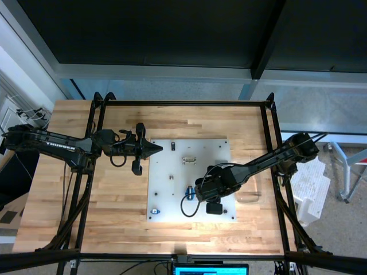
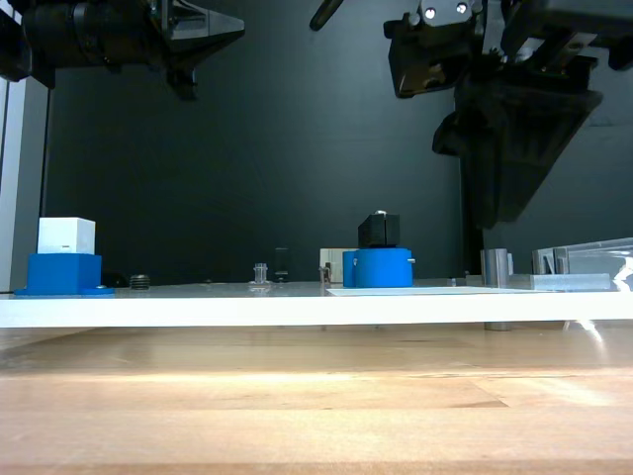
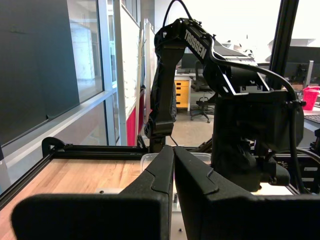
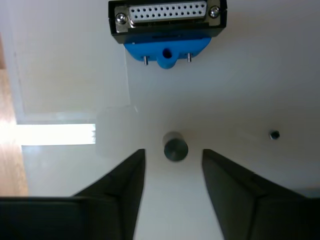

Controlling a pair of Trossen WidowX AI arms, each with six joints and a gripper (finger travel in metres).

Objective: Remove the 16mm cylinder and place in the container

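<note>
Landmark: task board [image 1: 172, 195], a white plate lying flat on the wooden table [image 1: 86, 189].
Nearby items: blue connector block [image 4: 167, 50] w/ black D-sub socket, on the board ahead of the R gripper's fingers. Small screw head [image 4: 274, 134] in the board surface, off to one side of the cyl. Blue base [image 2: 64, 274] carrying a white cube [image 2: 66, 236] at the board's near-left corner.
In the way: only bare white board lies btwn the finger tips and the cyl. The connector block sits apart from the cyl., w/ bare board btwn them.
Edges: container [image 1: 250, 199], a clear tub, sits on the table just beside the board's right edge. Black frame rails [image 1: 183, 103] run along the table's far and side edges, outside the board.
Open room: wide bare wood to the left of the board and in front of its near edge. The low view shows a clear gap btwn the board surface and both arms.
R gripper [image 4: 173, 155]: over the near-right part of the board, pointing down and raised off the surface. Fingers spread wider than the cyl., holding nothing.
16mm cylinder [image 4: 175, 148]: stands upright on the near-right part of the board, grey flat top showing. It is lined up w/ the gap btwn the R fingers, below the tips and touching neither.
L gripper [image 1: 156, 149]: held high at the board's far-left edge, pointing across the board. Fingers pressed together, holding nothing, well apart from the cyl.
</note>
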